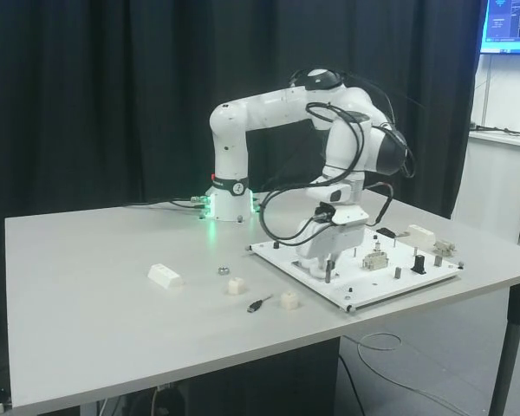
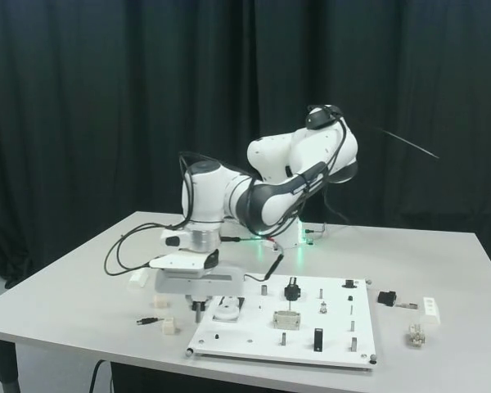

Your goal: Place round peg 3.

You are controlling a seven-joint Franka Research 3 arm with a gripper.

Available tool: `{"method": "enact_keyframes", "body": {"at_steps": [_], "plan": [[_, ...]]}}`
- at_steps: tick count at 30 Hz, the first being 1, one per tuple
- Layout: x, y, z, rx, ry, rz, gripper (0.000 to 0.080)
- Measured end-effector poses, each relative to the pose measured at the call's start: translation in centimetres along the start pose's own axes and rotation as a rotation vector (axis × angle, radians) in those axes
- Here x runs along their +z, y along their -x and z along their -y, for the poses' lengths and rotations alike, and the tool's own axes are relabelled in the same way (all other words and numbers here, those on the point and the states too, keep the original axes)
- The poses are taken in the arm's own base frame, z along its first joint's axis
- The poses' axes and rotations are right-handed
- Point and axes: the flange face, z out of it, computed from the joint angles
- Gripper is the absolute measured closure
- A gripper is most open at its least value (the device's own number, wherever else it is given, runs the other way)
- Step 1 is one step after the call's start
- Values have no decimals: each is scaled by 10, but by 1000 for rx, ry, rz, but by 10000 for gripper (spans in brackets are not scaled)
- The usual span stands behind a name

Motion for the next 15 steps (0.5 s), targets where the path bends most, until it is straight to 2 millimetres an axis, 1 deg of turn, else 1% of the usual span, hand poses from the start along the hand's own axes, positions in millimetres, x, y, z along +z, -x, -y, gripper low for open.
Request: {"method": "enact_keyframes", "body": {"at_steps": [8,15], "plan": [[11,-13,-25,-2,-23,-12,690],[24,-19,-38,-2,-49,-7,690]]}}
